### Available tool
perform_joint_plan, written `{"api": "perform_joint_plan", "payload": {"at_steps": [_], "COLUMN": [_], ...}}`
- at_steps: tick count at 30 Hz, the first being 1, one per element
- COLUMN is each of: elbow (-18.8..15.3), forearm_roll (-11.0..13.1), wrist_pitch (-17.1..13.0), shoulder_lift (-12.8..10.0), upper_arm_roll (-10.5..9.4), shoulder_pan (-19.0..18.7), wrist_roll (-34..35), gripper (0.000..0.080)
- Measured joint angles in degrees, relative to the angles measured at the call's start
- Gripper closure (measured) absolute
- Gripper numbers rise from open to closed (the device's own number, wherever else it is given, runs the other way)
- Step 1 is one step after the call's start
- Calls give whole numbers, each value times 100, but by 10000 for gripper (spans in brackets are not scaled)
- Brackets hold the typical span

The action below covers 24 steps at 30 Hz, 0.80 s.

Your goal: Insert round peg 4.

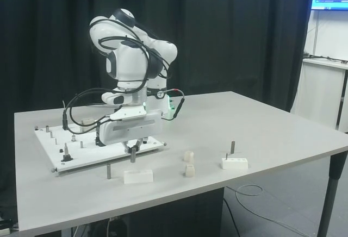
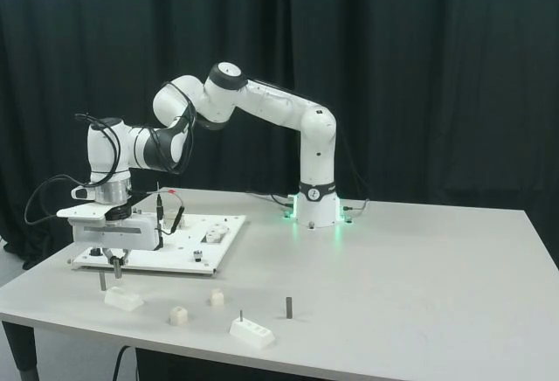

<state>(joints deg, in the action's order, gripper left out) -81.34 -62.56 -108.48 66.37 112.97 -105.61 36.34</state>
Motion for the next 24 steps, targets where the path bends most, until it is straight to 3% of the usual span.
{"api": "perform_joint_plan", "payload": {"at_steps": [17,24], "elbow": [-3,-55], "forearm_roll": [0,5], "wrist_pitch": [18,292], "shoulder_lift": [0,-1], "upper_arm_roll": [-13,-132], "shoulder_pan": [15,74], "wrist_roll": [-120,-157], "gripper": [649,649]}}
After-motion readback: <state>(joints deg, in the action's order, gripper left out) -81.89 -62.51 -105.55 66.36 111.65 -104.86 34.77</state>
